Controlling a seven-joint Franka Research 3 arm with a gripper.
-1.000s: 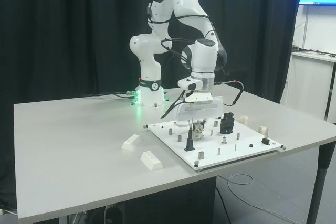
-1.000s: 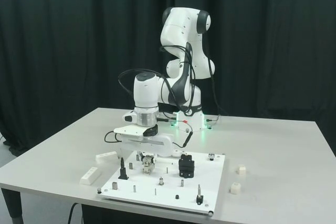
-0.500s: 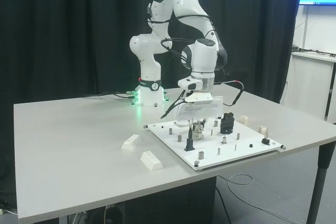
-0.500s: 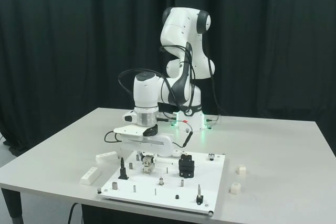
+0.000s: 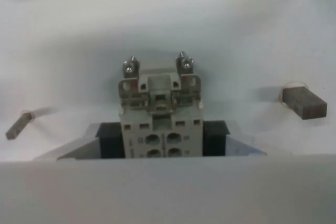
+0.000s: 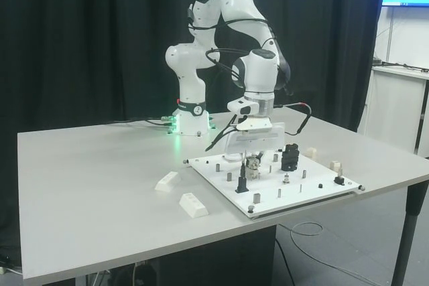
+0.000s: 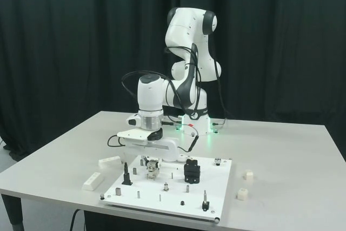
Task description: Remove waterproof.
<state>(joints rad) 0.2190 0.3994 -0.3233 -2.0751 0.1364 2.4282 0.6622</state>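
1. The waterproof connector (image 5: 160,111), a grey block with two screws on top, is seated upright on the white board (image 6: 322,195), placed near the board's middle among small pegs so that it can be reached from above.
2. The gripper (image 7: 152,162) is held directly over it, wrist pointing straight down, judged as the alignment for a vertical pull.
3. In the wrist view the connector is flanked closely by two black pads (image 5: 111,140); the fingers appear narrowed onto its sides, though firm contact cannot be confirmed.
4. A black block (image 7: 191,172) is left standing just beside.
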